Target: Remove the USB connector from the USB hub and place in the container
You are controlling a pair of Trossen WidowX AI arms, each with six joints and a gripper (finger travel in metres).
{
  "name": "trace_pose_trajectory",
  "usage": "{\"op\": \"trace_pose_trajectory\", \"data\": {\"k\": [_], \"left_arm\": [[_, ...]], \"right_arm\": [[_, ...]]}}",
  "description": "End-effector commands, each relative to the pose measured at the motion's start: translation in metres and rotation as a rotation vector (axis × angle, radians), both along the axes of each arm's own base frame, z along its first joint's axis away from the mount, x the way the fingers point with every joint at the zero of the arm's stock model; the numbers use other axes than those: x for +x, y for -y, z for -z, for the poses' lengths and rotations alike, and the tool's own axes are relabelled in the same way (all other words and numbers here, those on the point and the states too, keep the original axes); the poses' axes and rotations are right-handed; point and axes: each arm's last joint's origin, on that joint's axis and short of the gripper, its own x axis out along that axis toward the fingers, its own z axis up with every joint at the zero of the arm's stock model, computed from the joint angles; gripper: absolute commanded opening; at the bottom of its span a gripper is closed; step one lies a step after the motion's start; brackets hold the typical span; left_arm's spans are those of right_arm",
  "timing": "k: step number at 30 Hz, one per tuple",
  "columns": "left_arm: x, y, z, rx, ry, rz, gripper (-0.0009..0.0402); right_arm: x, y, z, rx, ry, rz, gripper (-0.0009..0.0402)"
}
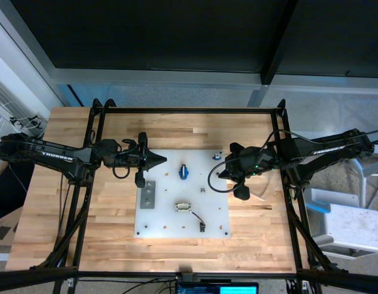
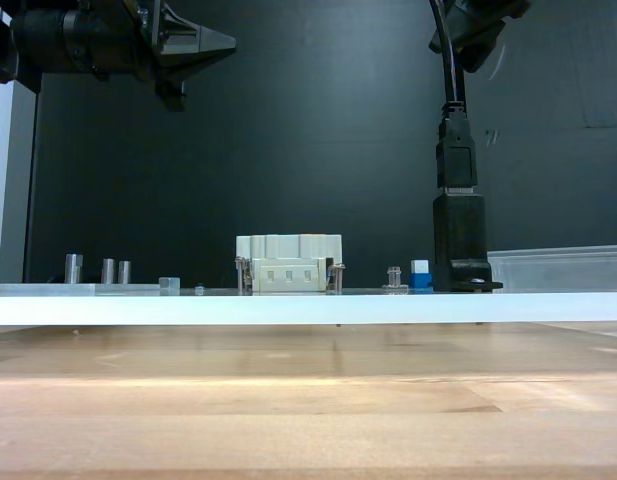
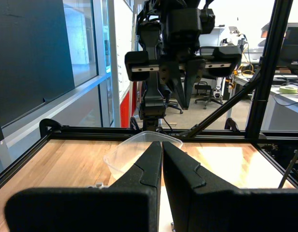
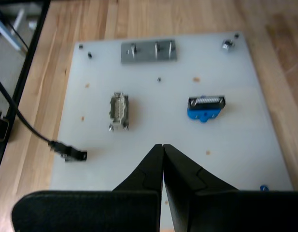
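The USB hub [image 1: 202, 227] is a small black block near the front right of the white board [image 1: 170, 229]. The USB connector [image 1: 195, 216] sits plugged into it, its thin black tail trailing off. The low view shows the connector [image 2: 455, 160] standing upright in the hub [image 2: 458, 240]. The container [image 3: 139, 151], a clear tub, lies on the table off the board's right edge, under the right arm. My left gripper [image 1: 159, 160] hovers shut over the board's back left. My right gripper [image 1: 220, 174] hovers shut over the board's right side, well above and behind the hub [image 4: 75, 155].
On the board are a grey metal block [image 1: 149, 196] with pegs at the left, a beige multi-pin connector [image 1: 184, 207] in the middle and a blue clip [image 1: 183, 171] further back. A black frame [image 1: 189, 111] rings the wooden table.
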Motion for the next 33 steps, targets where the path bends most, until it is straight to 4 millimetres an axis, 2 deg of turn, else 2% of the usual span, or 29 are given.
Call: {"op": "trace_pose_trajectory", "data": {"k": [1, 14, 28, 33], "left_arm": [[0.0, 0.0, 0.0, 0.0, 0.0, 0.0, 0.0001], [0.0, 0.0, 0.0, 0.0, 0.001, 0.0, 0.0001], [0.0, 0.0, 0.0, 0.0, 0.0, 0.0, 0.0001], [0.0, 0.0, 0.0, 0.0, 0.0, 0.0, 0.0001]], "right_arm": [[0.004, -0.011, 0.002, -0.01, -0.043, -0.009, 0.0], [0.009, -0.054, 0.004, -0.003, -0.133, -0.014, 0.0], [0.026, -0.092, 0.014, 0.018, -0.227, -0.021, 0.0], [0.032, -0.104, 0.019, 0.008, -0.239, -0.009, 0.0028]]}}
